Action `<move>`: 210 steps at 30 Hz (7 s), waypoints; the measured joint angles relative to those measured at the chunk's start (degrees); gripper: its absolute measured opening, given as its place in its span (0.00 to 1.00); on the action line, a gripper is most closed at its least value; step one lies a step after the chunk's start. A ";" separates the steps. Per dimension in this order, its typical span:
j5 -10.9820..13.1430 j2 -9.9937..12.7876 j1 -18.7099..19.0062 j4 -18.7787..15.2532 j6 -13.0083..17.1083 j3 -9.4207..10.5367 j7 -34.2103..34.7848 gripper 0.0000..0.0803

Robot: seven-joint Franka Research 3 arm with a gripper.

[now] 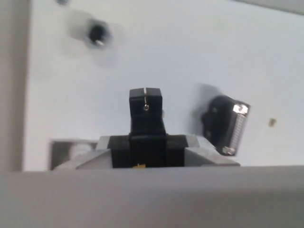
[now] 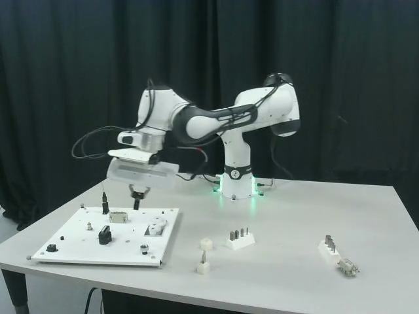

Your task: Insert D-SUB.

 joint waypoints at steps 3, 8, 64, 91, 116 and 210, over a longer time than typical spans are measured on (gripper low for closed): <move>0.41 0.27 -2.29 0.75 -0.46 0.08 -1.30 0.18; 1.77 0.85 -6.36 2.46 -1.31 0.35 -3.30 0.18; 4.30 3.51 -31.39 23.89 -12.86 8.45 -4.54 0.18; 5.54 3.50 -31.98 23.27 -12.62 9.40 -0.23 0.18; 6.36 3.39 -30.75 20.62 -12.62 9.52 1.14 0.18; 8.42 3.31 -27.03 15.87 -7.35 9.27 4.28 0.18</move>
